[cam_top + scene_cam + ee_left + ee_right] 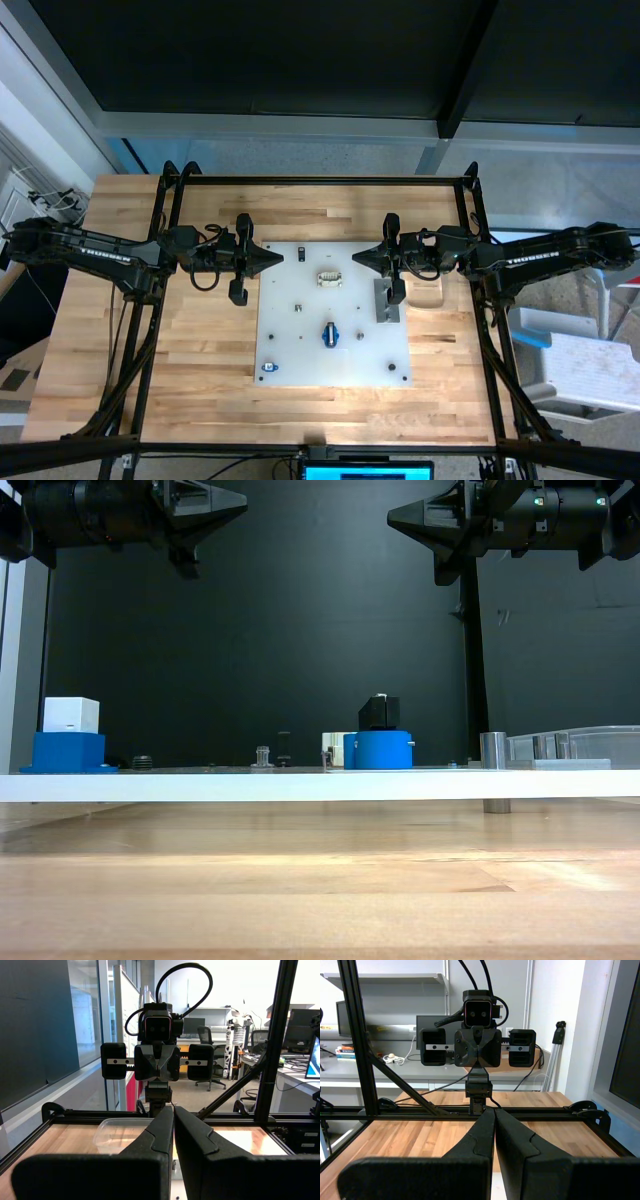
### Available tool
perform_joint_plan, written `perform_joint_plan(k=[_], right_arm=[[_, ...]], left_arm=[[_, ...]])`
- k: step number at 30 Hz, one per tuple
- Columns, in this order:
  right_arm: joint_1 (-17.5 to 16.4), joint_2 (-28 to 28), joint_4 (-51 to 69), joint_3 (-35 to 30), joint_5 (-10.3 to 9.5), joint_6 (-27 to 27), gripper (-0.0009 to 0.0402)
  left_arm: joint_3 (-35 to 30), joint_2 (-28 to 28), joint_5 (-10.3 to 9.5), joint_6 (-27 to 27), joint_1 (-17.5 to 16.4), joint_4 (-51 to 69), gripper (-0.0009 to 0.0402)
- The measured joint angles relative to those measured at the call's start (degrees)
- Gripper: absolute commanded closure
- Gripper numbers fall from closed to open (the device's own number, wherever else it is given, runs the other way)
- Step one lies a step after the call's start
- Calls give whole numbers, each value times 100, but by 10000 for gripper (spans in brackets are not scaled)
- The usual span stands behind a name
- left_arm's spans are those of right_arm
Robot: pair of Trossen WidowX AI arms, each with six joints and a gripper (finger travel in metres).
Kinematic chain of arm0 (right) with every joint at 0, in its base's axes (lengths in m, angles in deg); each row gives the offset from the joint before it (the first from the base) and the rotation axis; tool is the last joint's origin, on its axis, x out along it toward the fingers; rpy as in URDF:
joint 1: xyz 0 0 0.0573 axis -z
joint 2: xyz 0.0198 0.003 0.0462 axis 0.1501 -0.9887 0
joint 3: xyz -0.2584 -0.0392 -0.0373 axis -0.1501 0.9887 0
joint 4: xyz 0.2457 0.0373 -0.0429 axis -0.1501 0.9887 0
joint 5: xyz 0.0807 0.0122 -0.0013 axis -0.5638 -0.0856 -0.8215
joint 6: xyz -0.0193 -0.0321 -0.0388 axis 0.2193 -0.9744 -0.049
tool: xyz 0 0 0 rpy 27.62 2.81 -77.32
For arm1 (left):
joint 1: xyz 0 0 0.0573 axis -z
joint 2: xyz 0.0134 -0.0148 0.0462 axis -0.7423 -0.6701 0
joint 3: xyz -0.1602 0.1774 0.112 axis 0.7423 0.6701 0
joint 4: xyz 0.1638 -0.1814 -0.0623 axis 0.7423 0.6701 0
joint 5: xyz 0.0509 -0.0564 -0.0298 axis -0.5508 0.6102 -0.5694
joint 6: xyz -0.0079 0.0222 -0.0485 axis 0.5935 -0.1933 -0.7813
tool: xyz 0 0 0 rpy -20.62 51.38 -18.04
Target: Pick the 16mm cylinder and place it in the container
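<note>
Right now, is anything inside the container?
Nothing shows inside the container, though the left gripper hides part of it from that wrist camera. It and the right gripper both hover shut above the board.

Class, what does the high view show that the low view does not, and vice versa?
Only the high view: the lit screen at the near edge of the table. Only the low view: a metal post under the white board. Both: left pincer and right pincer, shut, high over the board, tips facing; container at its right.
</note>
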Motion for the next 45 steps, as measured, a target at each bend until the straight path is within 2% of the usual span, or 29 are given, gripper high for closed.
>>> perform_joint_plan(k=[12,17,21,26,31,39,45], right_arm=[[-13,0,83,0,44,-31,393],[-37,0,750,-354,44,157,393],[-48,-2,2024,-973,44,229,394],[-61,-105,4157,-1985,44,219,393],[-79,-319,5781,-2903,46,81,393],[-122,-955,8247,-4256,46,-101,393],[-271,-1469,9578,-4924,48,-103,393]], left_arm=[[2,0,0,0,0,15,393],[2,0,0,0,0,15,393],[4,0,0,0,0,17,393],[4,0,0,0,0,17,393],[4,0,0,0,0,17,393],[4,0,0,0,0,17,393],[4,0,0,0,0,17,393]])
